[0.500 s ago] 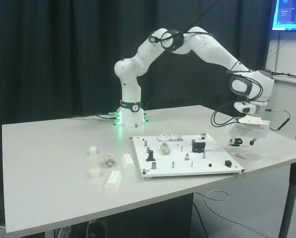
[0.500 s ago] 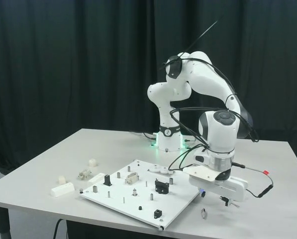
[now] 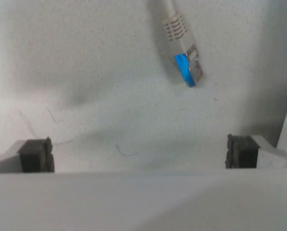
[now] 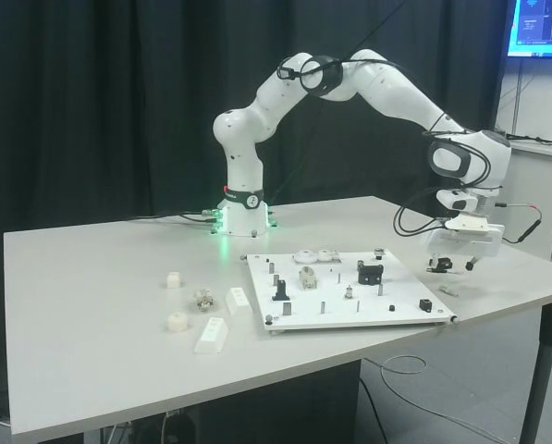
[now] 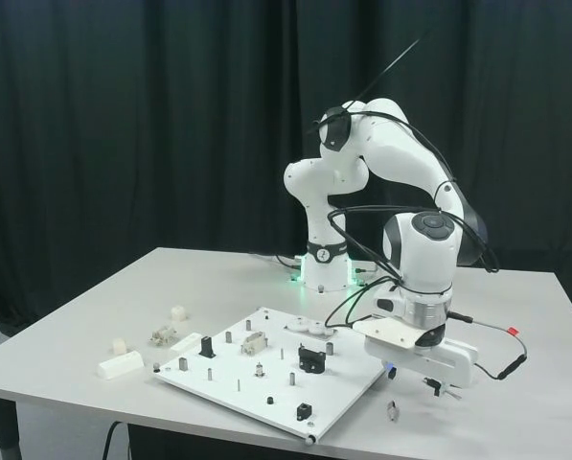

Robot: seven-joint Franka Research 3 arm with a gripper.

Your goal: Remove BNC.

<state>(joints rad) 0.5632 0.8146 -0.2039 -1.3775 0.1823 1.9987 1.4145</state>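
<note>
- Two black fingertips (image 3: 36, 155) frame my wrist view, spread wide with nothing between them; my gripper (image 3: 138, 156) hangs open over bare grey table (image 3: 85, 72). A small plug (image 3: 185, 61) on a grey cord lies flat on that matte surface, apart from both tips. One pale straight edge shows at one side of this view; I cannot tell what it belongs to.
- First room view: my gripper (image 4: 459, 261) hangs beyond the far side edge of the white board (image 4: 348, 289), close to the table's corner, with little tabletop left past it. A small metal piece (image 4: 448, 289) lies on the table just below me, near the board's edge. Whether it is the BNC I cannot tell.
- Second room view: my gripper (image 5: 420, 376) hovers just off the board's (image 5: 266, 369) corner; a small piece (image 5: 393, 410) lies beside that corner. Wide open tabletop (image 5: 515, 316) spreads behind my white arm (image 5: 415, 182).
</note>
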